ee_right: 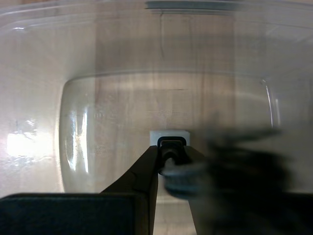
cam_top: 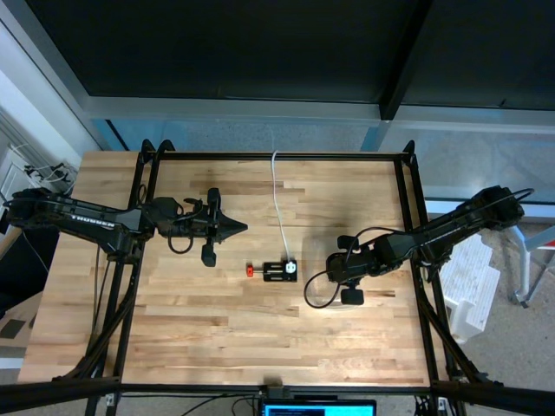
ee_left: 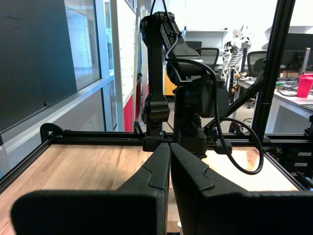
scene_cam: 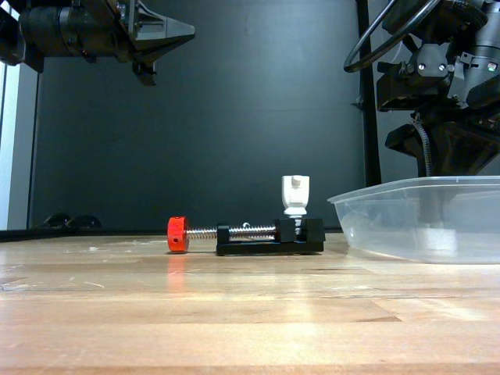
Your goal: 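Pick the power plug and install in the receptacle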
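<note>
Left end effector [cam_top: 242,228] aloft, closed; right end effector [ee_right: 172,150] grips plug [ee_right: 170,154] over wood table [cam_top: 217,322].

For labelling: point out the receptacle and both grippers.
receptacle [scene_cam: 295,190]: low view, white top.
left gripper [cam_top: 241,228]: high view, shut tip, raised left of it.
right gripper [ee_right: 172,152]: right wrist view, tip inside clear tray [ee_right: 39,58].

The desk [cam_top: 217,329] is pale wood planking in mixed honey and darker brown strips, edged by black rail [cam_top: 277,157]. The left claw [cam_top: 236,228], raised over the desk's left half, is matt black, and its arm carries white lettering. The right claw [ee_right: 172,149], down in the tray, is black. The tray [scene_cam: 375,215] is clear, colourless plastic. The power plug [ee_right: 171,143] is black against a white block [ee_right: 168,133]. The receptacle [scene_cam: 295,191] and its cable [cam_top: 278,199] are white. The clamp block [scene_cam: 269,237] is black, its knob [scene_cam: 177,234] red and its screw [scene_cam: 203,232] silver.
</note>
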